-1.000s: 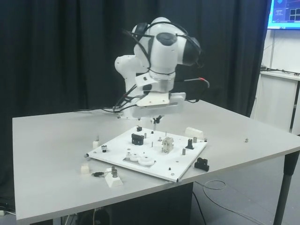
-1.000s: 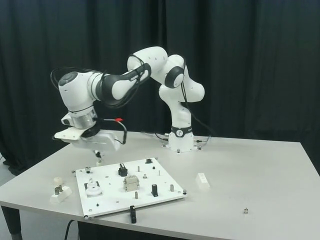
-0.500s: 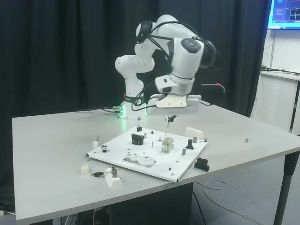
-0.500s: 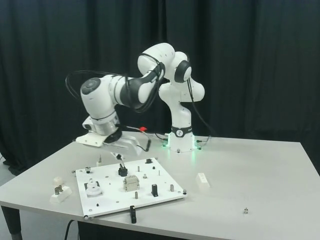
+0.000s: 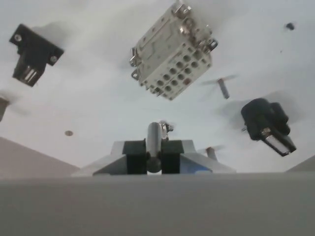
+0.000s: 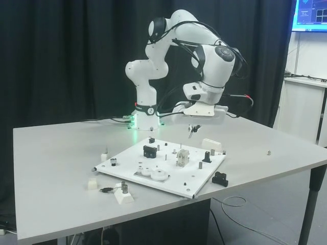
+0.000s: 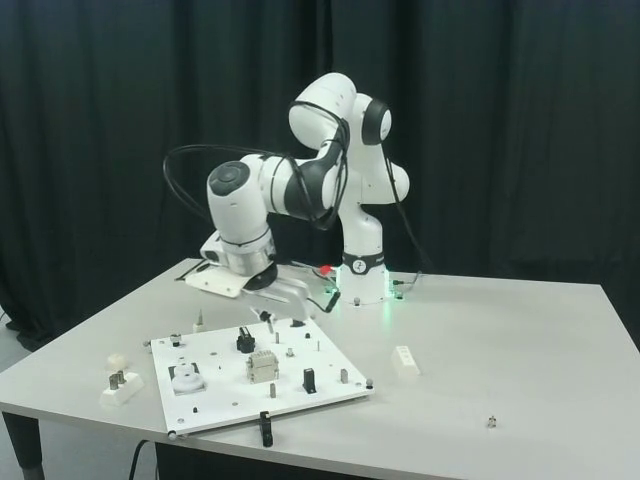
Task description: Insert round peg 2.
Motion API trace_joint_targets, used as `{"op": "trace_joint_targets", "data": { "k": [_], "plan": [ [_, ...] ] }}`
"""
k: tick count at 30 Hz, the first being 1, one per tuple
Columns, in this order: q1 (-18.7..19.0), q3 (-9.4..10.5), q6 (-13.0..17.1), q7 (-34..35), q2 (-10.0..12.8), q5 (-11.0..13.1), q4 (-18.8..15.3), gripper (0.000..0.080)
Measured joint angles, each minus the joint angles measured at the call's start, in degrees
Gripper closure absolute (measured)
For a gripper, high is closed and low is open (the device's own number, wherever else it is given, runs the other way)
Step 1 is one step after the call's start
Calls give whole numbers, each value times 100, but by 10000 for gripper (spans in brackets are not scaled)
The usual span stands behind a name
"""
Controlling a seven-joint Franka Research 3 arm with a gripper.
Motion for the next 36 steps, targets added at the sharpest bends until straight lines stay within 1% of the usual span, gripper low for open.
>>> {"op": "trace_joint_targets", "data": {
  "k": [3,7,13,18,28,36],
  "plan": [
    [5,106,143,102,-161,-84,-250,746],
    [22,200,339,204,-371,-113,-580,746],
    [121,227,623,390,-693,-114,-1107,746],
    [218,229,924,496,-980,-114,-1592,746],
    [389,229,1736,726,-1516,-114,-2598,746],
    [501,229,2372,913,-1870,-114,-3299,746]
  ]
}}
